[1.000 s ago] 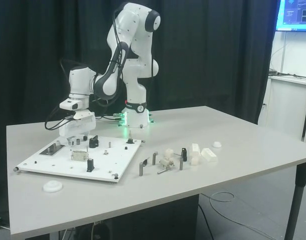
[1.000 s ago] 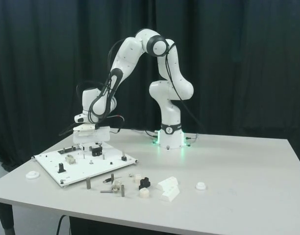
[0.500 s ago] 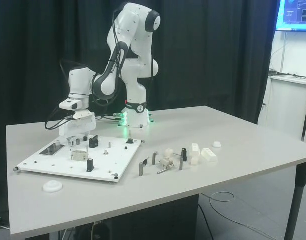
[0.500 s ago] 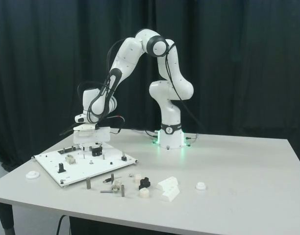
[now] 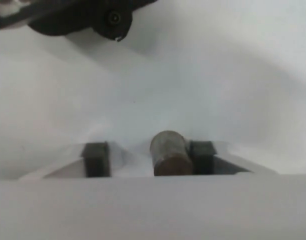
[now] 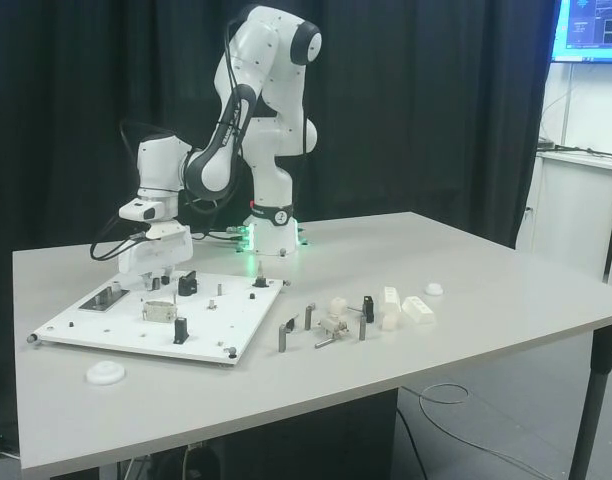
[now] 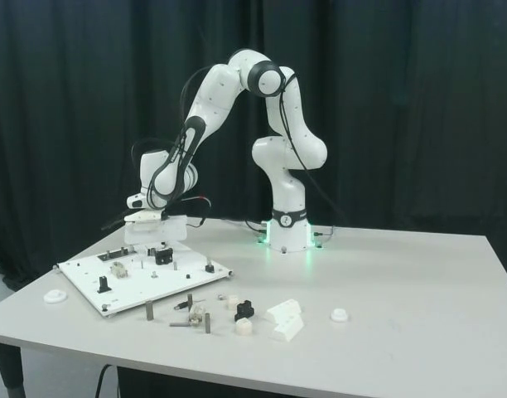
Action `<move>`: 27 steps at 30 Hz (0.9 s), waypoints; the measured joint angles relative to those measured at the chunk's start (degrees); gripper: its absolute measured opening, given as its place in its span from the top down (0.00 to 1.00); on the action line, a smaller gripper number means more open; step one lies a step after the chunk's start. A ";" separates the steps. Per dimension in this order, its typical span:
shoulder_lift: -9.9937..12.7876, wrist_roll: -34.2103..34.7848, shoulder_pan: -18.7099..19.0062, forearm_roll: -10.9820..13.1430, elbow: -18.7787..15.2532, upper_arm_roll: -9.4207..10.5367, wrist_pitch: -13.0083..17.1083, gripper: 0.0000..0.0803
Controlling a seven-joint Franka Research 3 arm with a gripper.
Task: Remove round peg 4.
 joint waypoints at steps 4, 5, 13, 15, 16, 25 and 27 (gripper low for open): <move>0.17 0.00 0.00 0.22 0.54 0.00 0.22 0.38; 0.24 0.00 0.00 0.26 0.71 0.01 0.25 0.38; 0.58 0.05 0.02 0.27 1.08 0.06 0.23 0.81; 0.61 0.17 0.02 0.27 1.11 0.06 0.23 0.81; 0.61 0.30 0.02 0.27 1.11 0.05 0.23 0.81; 0.61 3.41 0.16 0.15 1.13 -0.24 -0.25 0.81; 0.61 3.82 0.26 0.01 1.14 -0.37 -0.41 0.81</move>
